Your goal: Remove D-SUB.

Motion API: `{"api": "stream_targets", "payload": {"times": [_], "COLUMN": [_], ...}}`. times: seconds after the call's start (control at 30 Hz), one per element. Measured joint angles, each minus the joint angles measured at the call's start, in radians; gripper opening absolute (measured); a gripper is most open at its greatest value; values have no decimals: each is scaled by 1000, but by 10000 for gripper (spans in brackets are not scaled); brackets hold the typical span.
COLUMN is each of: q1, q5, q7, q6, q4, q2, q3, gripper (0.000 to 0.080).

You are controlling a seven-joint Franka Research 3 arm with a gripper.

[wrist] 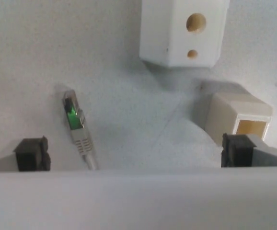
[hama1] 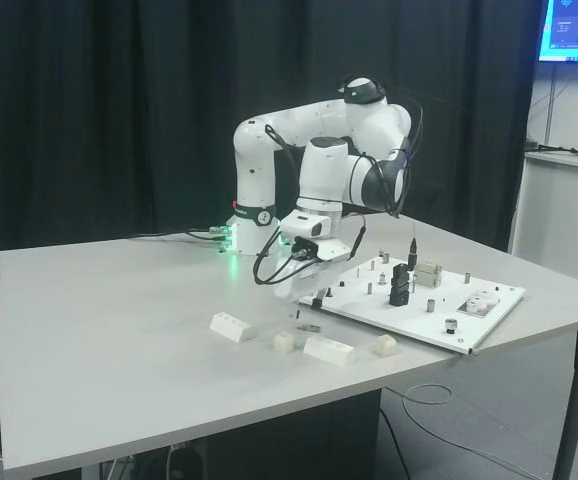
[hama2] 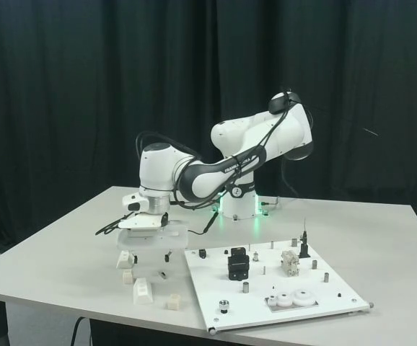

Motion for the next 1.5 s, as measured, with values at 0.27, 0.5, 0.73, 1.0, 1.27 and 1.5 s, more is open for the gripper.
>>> {"api": "stream_targets", "payload": {"times": [0.27, 0.5, 0.73, 1.0, 1.27, 1.5], "q1": [-5, -7, -9, -9, -9, -9], "q5": [0, 0, 0, 0, 0, 0], "q7": [0, 0, 0, 0, 0, 0], "q6": [-1, -1, -1, -2, -8, -10], "q4": [6, 10, 15, 19, 22, 24], "q2": [0, 0, 0, 0, 0, 0], "q3": [0, 0, 0, -2, -10, -13], "gripper": [800, 800, 800, 800, 800, 800]}}
